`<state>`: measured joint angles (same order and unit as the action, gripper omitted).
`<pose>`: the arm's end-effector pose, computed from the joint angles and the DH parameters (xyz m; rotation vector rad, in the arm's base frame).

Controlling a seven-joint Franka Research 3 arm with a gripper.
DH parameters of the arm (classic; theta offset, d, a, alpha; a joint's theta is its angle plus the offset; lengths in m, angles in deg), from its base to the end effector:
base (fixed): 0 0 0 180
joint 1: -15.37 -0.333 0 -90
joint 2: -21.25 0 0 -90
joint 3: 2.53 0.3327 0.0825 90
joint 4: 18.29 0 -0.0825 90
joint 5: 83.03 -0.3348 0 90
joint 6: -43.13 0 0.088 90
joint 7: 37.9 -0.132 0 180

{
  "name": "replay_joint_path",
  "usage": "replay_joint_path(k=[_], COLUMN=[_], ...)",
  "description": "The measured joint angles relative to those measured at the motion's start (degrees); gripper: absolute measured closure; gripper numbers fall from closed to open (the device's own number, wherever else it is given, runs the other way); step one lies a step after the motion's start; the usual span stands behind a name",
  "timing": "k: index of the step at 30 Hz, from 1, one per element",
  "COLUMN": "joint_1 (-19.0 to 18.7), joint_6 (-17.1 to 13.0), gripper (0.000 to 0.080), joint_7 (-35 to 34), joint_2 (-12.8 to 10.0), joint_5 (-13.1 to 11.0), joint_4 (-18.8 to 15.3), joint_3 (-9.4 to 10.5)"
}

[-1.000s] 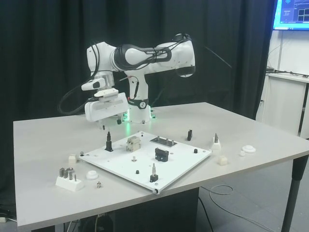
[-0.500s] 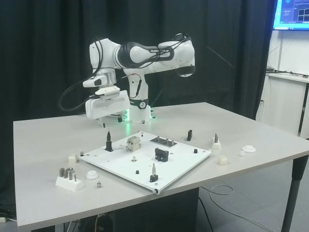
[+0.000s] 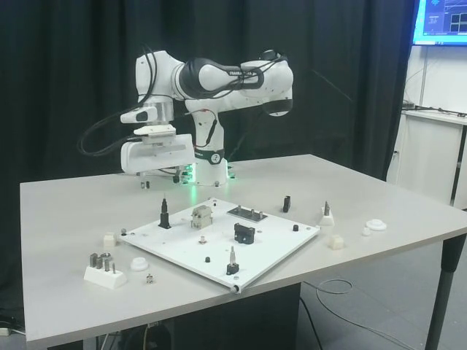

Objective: Pick bolt 4.

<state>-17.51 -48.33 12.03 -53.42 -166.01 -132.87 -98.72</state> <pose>0.4677 -0.3034 0.3184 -2.9507 0.8648 -0.2390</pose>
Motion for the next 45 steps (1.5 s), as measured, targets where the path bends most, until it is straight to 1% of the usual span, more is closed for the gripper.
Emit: replay_joint_path(k=[7, 13, 20, 23, 26, 31, 34, 36, 40, 45], joint_1=[3.6, 7.7, 12.7, 14.7, 16.5, 18.7, 19.9, 20.5, 21.8, 23.5], joint_6=[-1.9, -3.3, -3.7, -3.7, -3.7, -3.8, -4.2, -5.0, -7.6, -10.6], gripper=[0.0003, 0.0003, 0.0003, 0.0003, 0.0003, 0.0003, 0.0003, 0.0003, 0.0003, 0.0003], joint_7=[-5.5, -16.5, -23.1, -30.0, -35.1, -36.5, -39.2, -42.2, -47.4, -48.9], joint_2=[0.0, 0.0, 0.0, 0.0, 0.0, 0.0, 0.1, 0.1, 0.2, 0.3], joint_5=[0.0, 0.0, 0.0, 0.0, 0.0, 0.0, 0.0, 0.0, 0.0, 0.0], joint_4=[4.7, 9.7, 15.2, 17.1, 18.7, 20.6, 21.4, 21.8, 23.0, 24.9], joint_3=[1.08, 2.59, 4.55, 5.32, 6.06, 7.33, 8.25, 9.03, 10.98, 13.74])
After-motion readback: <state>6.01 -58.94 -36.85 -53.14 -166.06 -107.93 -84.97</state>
